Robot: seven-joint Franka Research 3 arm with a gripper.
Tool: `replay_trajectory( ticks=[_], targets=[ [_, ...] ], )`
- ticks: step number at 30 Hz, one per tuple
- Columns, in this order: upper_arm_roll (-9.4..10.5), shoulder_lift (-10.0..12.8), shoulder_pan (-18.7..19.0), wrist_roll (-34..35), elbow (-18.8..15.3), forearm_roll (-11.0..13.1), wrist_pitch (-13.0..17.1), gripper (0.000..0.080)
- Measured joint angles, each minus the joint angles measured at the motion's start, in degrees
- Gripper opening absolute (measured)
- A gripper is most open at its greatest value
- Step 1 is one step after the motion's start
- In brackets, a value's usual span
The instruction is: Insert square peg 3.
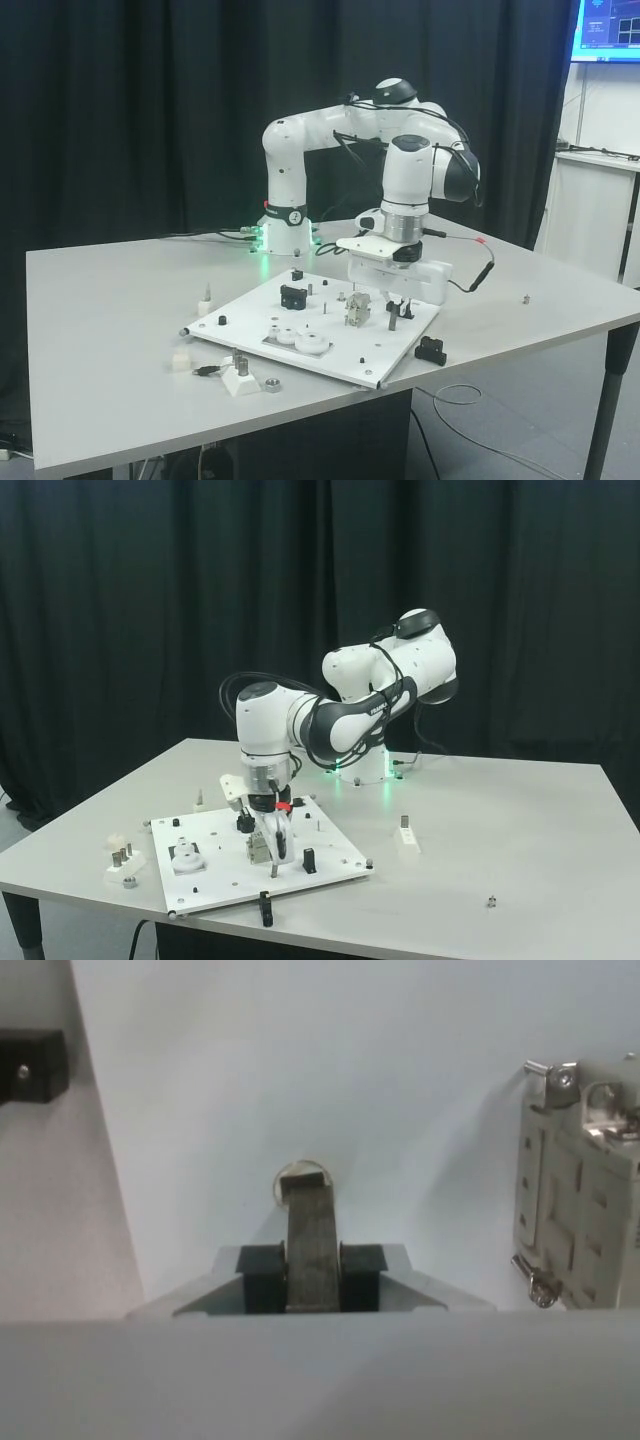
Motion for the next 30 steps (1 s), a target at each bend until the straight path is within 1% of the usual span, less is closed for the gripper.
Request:
replay_trajectory(
  ticks=[15,22,30],
  targets=[
    [0.07,0.0,0.0,-1.5,0.0,0.1,0.4,0.011],
    [0.47,0.0,0.0,-2.5,-0.1,0.3,1.3,0.011],
    [0.52,0.0,0.0,-3.5,-0.2,0.3,1.6,0.011]
  ],
)
